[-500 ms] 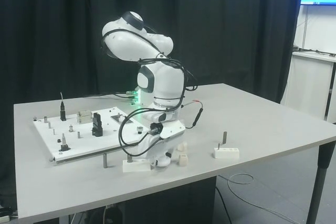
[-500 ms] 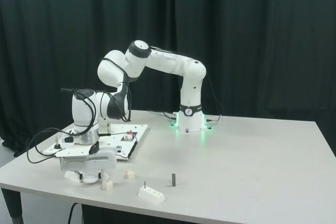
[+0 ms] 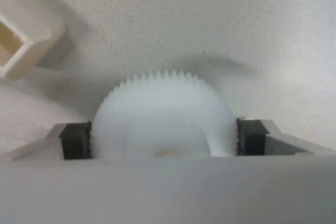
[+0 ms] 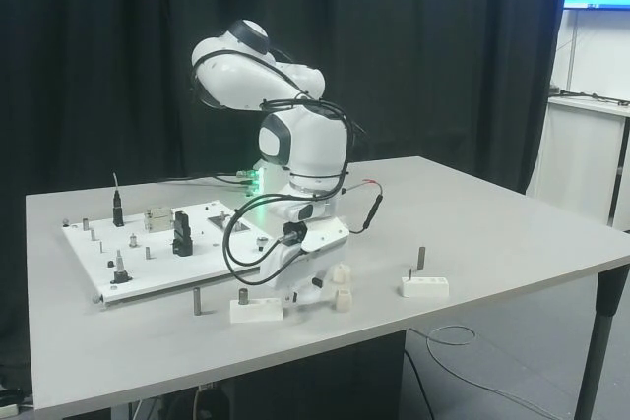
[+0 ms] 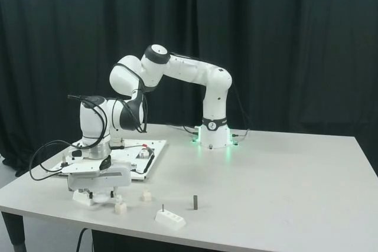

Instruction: Insert large gear.

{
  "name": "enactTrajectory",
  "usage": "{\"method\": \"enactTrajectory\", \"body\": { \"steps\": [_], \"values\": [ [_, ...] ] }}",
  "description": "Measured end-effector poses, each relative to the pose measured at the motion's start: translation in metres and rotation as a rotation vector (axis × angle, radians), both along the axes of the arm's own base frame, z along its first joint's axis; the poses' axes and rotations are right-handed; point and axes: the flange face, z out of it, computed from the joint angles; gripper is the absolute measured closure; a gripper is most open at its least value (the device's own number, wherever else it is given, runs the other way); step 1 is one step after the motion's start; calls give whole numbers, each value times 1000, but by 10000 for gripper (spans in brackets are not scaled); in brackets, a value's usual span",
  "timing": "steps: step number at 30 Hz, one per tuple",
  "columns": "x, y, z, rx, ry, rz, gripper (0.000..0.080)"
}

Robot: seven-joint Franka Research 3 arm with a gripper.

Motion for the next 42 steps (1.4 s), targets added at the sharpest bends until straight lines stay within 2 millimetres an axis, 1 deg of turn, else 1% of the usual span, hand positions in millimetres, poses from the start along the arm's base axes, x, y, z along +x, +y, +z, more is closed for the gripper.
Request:
{"method": "enactTrajectory", "body": {
  "steps": [14,22,30,42],
  "values": [
    [-1,0,0,-1,12,0,209],
    [-5,-2,4,-6,47,0,209],
    [-15,-9,10,-23,116,-6,209],
    [-37,-27,21,-32,232,-27,209]
  ]
}}
